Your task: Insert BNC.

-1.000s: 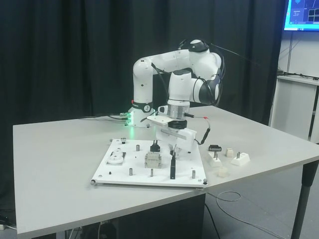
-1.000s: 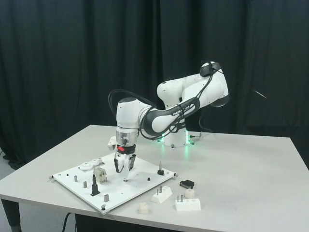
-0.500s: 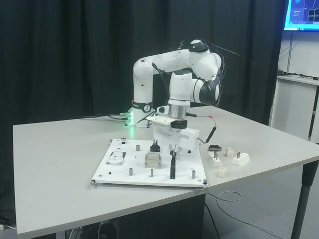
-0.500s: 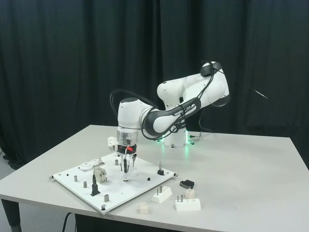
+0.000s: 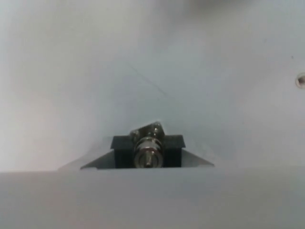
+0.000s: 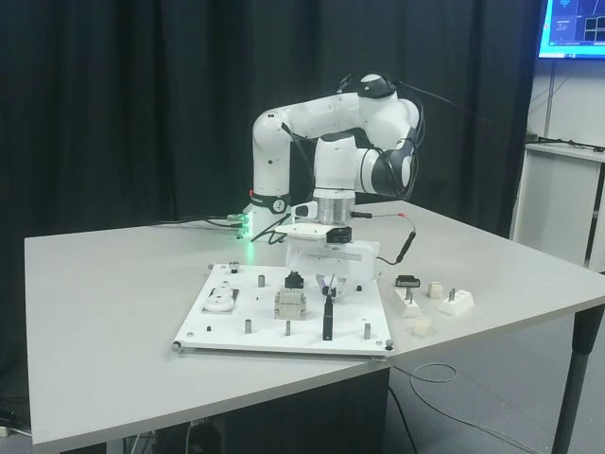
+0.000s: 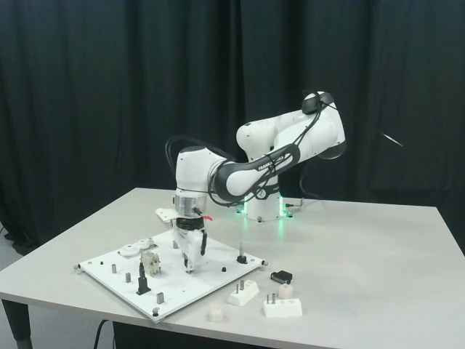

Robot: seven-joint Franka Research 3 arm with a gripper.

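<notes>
The wrist has been turned over the board [image 6: 284, 322]. The BNC [image 5: 148, 153] is seen gripped in the jaws; a twist-lock is judged underway.

the arm [image 7: 269, 156] is all white rounded shells with black bands at the joints, a black cable [image 7: 190, 141] looping along it, dark lettering on the forearm, and a green glow at its base [image 6: 248, 223], left of centre.
</notes>
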